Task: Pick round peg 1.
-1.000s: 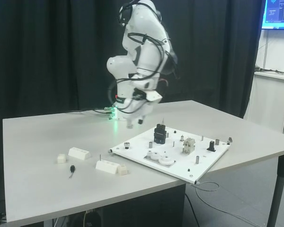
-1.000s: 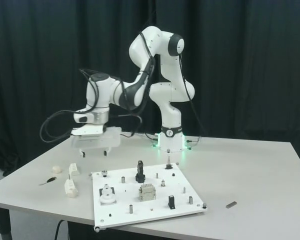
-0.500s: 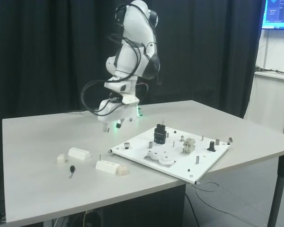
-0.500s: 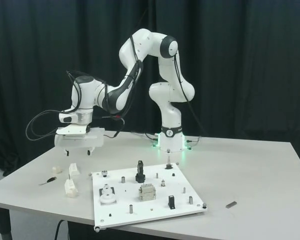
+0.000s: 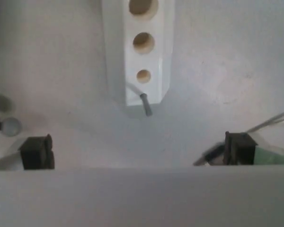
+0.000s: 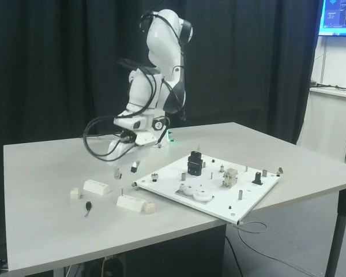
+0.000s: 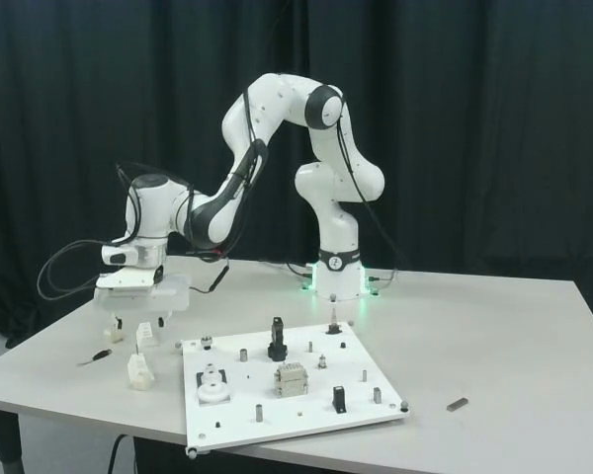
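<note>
I have swung away from the white board [image 6: 210, 187] and now hover over the white block [image 5: 138, 47]. My fingers [image 5: 37, 152] are spread wide, empty. The peg [image 5: 145, 104] stands between them, ready for descent.

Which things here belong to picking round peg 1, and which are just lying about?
Belong to the job: gripper, open above the peg; thin grey peg; holed white block at whose end it stands.
Lying about: white board with its parts; other white block; small white cube; black tool; grey bar.
</note>
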Controlling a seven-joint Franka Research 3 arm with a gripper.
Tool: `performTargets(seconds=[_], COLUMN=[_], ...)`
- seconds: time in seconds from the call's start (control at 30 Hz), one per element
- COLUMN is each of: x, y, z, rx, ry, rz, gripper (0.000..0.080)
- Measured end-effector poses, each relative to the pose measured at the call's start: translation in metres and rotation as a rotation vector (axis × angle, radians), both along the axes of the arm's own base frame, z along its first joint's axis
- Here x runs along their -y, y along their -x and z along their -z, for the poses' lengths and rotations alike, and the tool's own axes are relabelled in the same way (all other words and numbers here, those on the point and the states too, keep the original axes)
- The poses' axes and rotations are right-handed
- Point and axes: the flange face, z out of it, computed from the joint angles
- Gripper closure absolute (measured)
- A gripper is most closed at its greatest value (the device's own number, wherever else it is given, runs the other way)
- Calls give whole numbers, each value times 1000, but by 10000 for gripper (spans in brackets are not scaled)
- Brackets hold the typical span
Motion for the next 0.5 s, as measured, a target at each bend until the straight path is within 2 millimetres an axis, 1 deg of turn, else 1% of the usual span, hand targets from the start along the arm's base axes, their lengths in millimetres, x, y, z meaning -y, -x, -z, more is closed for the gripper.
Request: performTargets(seconds=[0.23,0.5], x=[15,28], y=[-7,-14], z=[22,40], rx=[1,4], ry=[-23,-34], rz=[6,19], gripper=[3,3])
